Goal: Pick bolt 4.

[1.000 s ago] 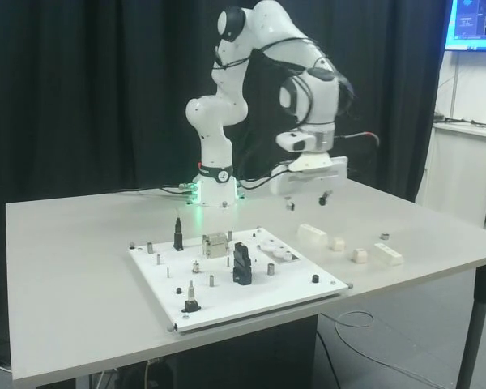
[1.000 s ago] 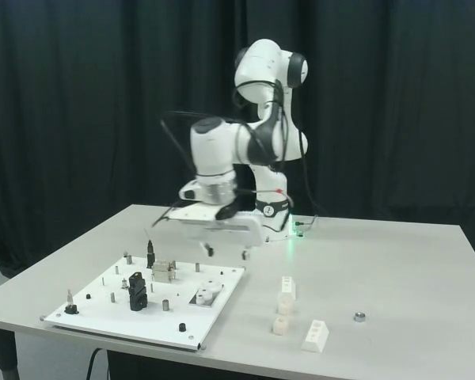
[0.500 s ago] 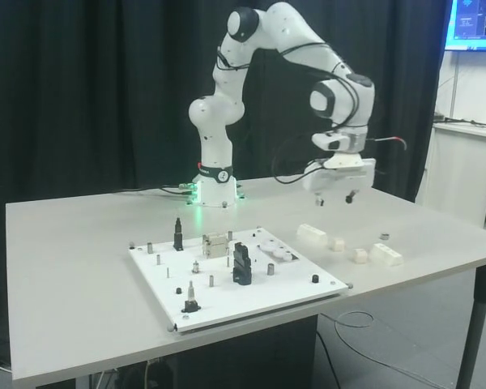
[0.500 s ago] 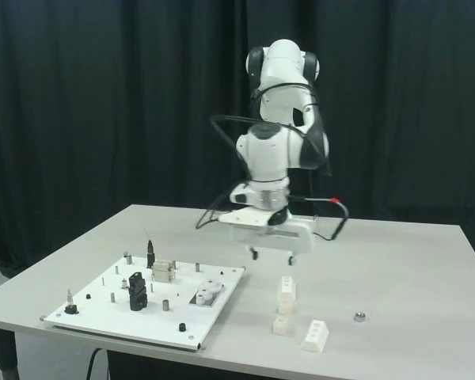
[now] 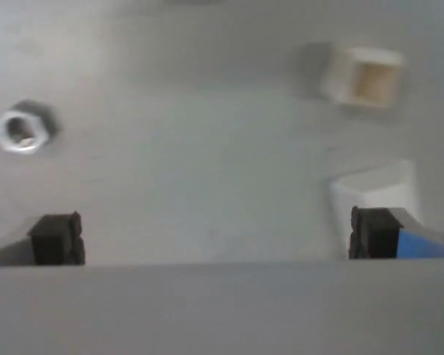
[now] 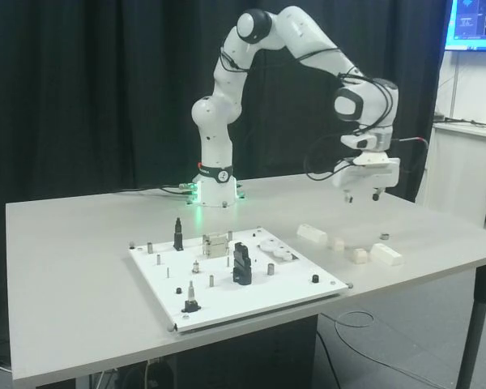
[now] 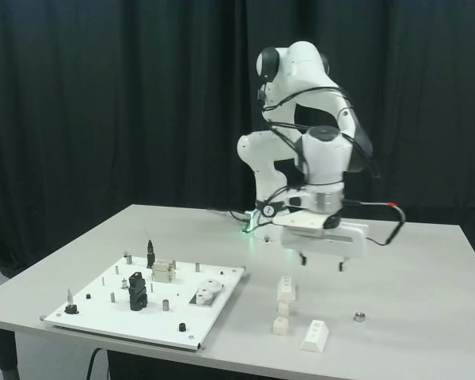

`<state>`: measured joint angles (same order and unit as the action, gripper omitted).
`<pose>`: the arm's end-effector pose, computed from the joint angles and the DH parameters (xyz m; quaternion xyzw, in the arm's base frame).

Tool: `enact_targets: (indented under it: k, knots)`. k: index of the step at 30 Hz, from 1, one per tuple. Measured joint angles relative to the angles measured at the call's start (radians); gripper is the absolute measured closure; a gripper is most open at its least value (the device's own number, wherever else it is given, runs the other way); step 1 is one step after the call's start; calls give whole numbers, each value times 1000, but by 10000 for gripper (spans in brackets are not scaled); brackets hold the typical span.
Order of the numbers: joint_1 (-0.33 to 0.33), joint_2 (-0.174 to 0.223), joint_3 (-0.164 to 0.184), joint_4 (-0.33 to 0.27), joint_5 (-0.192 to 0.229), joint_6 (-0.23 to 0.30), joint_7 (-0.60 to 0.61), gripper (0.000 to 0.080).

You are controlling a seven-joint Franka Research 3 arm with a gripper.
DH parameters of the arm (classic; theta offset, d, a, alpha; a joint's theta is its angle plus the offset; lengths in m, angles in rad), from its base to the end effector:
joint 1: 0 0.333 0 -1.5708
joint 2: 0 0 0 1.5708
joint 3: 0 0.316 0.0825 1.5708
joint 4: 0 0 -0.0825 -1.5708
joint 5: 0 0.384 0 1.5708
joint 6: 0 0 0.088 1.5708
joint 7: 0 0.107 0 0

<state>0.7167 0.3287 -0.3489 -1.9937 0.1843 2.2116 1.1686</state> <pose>0.5494 0.2251 0.2984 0.8984 -0.4369 -0.0417 0.0184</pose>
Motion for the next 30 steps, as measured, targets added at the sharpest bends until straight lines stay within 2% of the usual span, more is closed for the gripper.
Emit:
enact_targets:
  k: [5,14,26,30]
  knots:
    - [39,20,19,0,0,51,16,3]
    - [99,69,20,2,1,134,22,3]
    - [120,141,30,20,7,231,22,3]
    - [120,165,32,33,19,247,22,3]
